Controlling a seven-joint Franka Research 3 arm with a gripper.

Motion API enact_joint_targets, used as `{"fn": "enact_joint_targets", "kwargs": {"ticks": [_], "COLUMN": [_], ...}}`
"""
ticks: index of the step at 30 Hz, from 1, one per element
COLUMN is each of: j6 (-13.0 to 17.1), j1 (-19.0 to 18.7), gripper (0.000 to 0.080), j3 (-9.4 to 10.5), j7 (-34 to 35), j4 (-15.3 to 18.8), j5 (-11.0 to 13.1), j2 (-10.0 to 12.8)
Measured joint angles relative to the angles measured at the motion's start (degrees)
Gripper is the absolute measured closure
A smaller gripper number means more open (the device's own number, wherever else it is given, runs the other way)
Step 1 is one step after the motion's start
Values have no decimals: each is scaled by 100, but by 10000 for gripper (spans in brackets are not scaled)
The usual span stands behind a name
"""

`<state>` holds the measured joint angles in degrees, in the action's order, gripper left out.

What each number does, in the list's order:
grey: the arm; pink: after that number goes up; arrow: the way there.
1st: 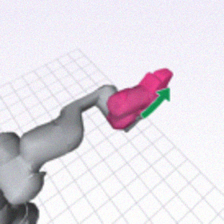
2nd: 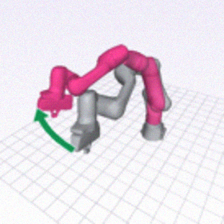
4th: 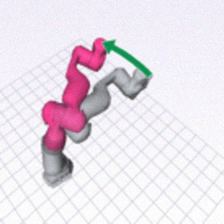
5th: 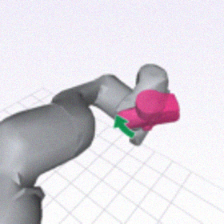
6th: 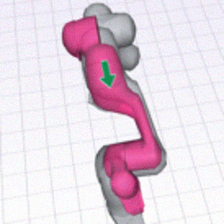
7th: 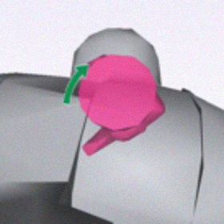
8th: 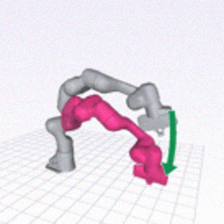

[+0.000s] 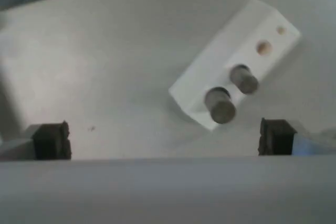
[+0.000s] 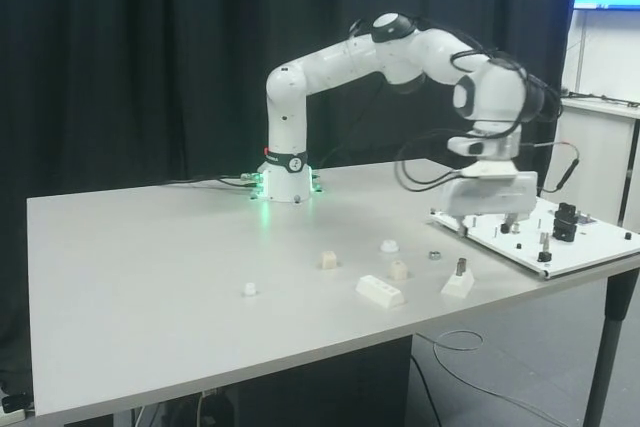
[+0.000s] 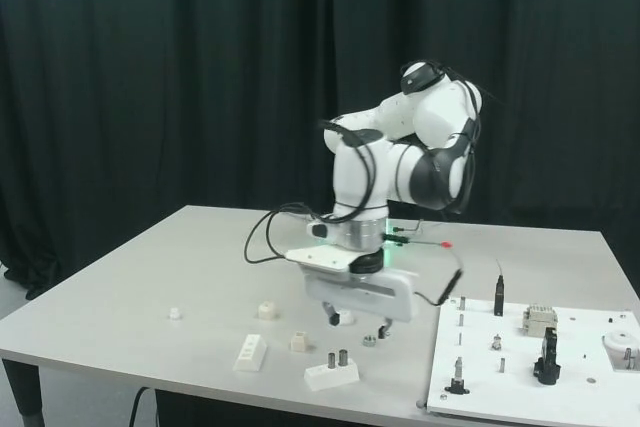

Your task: Pick round peg 4.

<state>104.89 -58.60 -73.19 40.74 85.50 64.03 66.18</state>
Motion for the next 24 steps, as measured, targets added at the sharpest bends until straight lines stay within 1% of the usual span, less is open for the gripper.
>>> {"fn": "enact_joint_targets", "kwargs": {"ticks": [5, 10, 16, 24], "j6": [45, 45, 30, -3], "j1": [-43, -76, -112, -136], "gripper": [3, 3, 3, 3], "j3": [-25, -27, -27, -26], "j7": [615, 1287, 1800, 2573], "j4": [378, 630, 760, 769], "j5": [352, 574, 760, 880], "j2": [1, 26, 104, 222]}}
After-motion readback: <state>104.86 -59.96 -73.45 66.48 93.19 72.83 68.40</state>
